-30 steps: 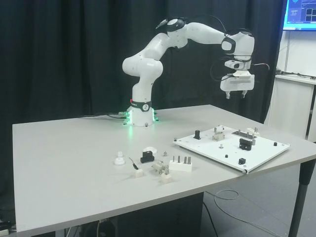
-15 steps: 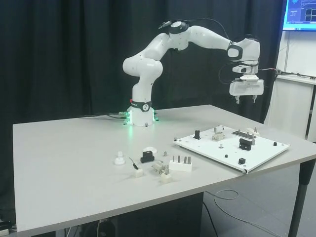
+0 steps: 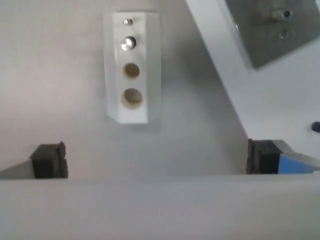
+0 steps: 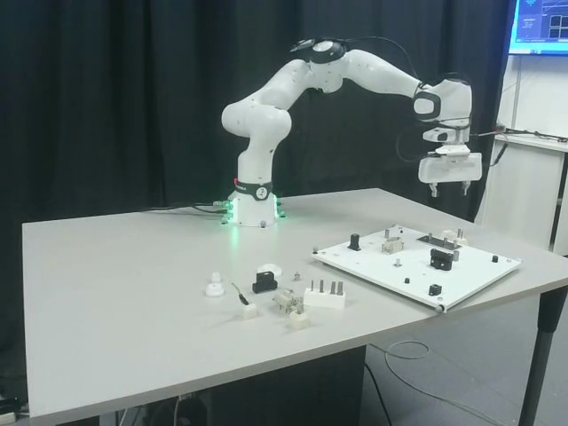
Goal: Pick round peg 2.
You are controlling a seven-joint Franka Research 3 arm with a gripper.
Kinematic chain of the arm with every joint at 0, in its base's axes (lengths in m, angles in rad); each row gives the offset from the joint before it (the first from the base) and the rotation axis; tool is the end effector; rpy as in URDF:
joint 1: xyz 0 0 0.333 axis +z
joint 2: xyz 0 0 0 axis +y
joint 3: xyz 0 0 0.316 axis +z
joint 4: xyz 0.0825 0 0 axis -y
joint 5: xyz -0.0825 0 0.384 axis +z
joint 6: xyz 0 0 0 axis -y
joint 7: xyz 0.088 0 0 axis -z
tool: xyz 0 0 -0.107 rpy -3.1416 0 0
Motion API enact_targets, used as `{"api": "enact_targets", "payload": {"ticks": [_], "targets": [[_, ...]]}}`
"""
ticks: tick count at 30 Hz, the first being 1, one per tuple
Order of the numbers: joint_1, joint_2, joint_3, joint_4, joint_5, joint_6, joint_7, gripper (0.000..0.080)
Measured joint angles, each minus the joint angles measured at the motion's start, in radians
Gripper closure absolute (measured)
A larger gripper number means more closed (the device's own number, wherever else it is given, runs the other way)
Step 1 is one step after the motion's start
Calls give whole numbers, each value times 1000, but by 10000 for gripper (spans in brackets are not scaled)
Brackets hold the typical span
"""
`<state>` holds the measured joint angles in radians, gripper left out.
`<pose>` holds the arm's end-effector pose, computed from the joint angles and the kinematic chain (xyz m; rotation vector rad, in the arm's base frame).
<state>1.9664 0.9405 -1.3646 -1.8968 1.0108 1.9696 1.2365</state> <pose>0.4106 0.4558 0.3118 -2.7253 1.4863 -0.0444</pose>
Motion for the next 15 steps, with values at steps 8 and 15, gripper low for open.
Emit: {"api": "enact_targets", "payload": {"ticks": [8, 15], "targets": [[-79, 0, 61, 49, 6, 5, -1, 3], [-146, 1, 124, 99, 6, 5, -4, 3]]}}
